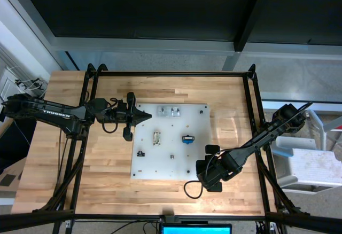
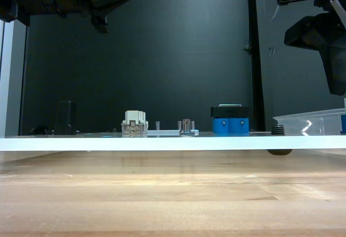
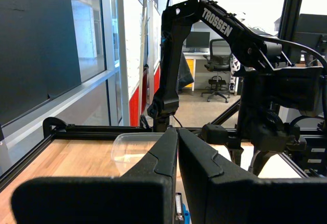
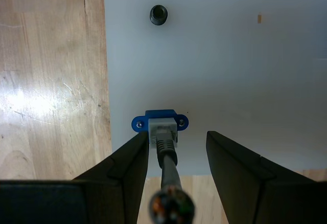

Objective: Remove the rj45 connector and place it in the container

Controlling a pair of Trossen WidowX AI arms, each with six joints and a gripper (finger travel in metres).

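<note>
The rj45 connector [image 4: 163, 132] is a grey plug with a short black cable stub, seated in a blue mount [image 4: 159, 119] at a corner of the white board [image 1: 171, 162]. My right gripper [image 4: 177, 133] hovers above it, open, with one finger on each side of the plug and not touching it. In the high view that gripper [image 1: 209, 175] covers the board's near right corner and hides the connector. The container [image 2: 311, 122], a clear tub, stands right of the board and also shows in the left wrist view [image 3: 134, 150]. My left gripper [image 1: 143, 116] is shut, raised over the board's left edge.
The board also carries a blue and black block [image 1: 187, 139], a white socket [image 1: 157, 138], a metal fitting [image 1: 170, 110] and small black parts [image 1: 140, 153]. A black screw [image 4: 159, 14] sits beyond the connector. Black frame rails [image 1: 171, 73] border the wooden table.
</note>
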